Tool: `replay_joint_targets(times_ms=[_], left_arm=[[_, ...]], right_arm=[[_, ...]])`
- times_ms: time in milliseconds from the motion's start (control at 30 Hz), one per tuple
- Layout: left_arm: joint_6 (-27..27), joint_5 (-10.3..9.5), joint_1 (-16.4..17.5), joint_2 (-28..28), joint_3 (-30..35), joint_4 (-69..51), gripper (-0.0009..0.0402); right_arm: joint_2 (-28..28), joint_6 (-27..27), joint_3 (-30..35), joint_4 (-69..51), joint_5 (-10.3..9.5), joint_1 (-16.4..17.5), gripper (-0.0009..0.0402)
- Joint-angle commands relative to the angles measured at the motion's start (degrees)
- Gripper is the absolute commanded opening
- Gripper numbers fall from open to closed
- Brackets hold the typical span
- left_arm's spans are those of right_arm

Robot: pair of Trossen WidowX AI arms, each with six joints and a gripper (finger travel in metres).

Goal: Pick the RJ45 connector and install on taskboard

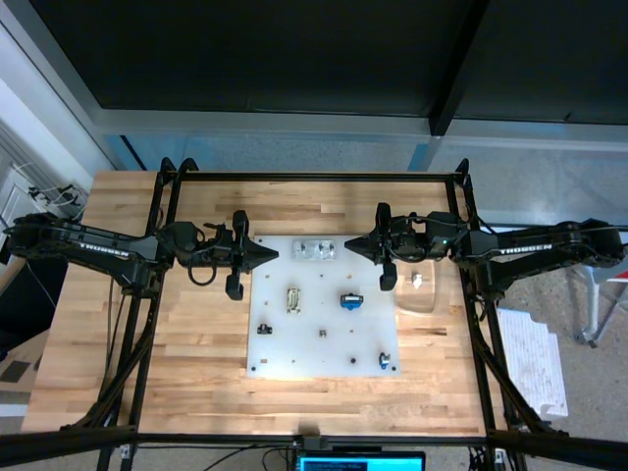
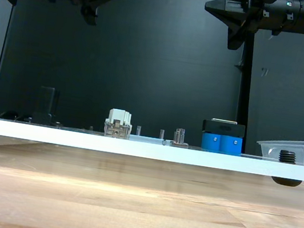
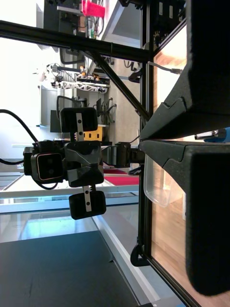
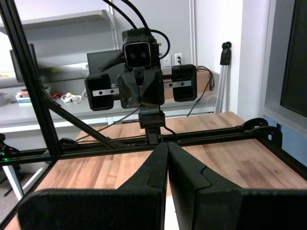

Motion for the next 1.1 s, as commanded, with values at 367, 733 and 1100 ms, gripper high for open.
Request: replay_joint_targets(times_ms=[367,733,1100], left_arm=[[0.00,0.02,0.00,0.00,0.00,0.02,0.0000],[0.00,0.02,0.00,0.00,0.00,0.04,0.0000],[0.00,0.02,0.00,0.02,0.00,0.02,0.0000]], right_arm=[[0.02,-1.46,0.00,0.20,1.22,1.51,0.0000],[0.02,-1.40,-0.66,0.46,1.27,1.42,0.0000],[0.02,-1.16,-0.66,0.39,1.29,1.44,0.0000]])
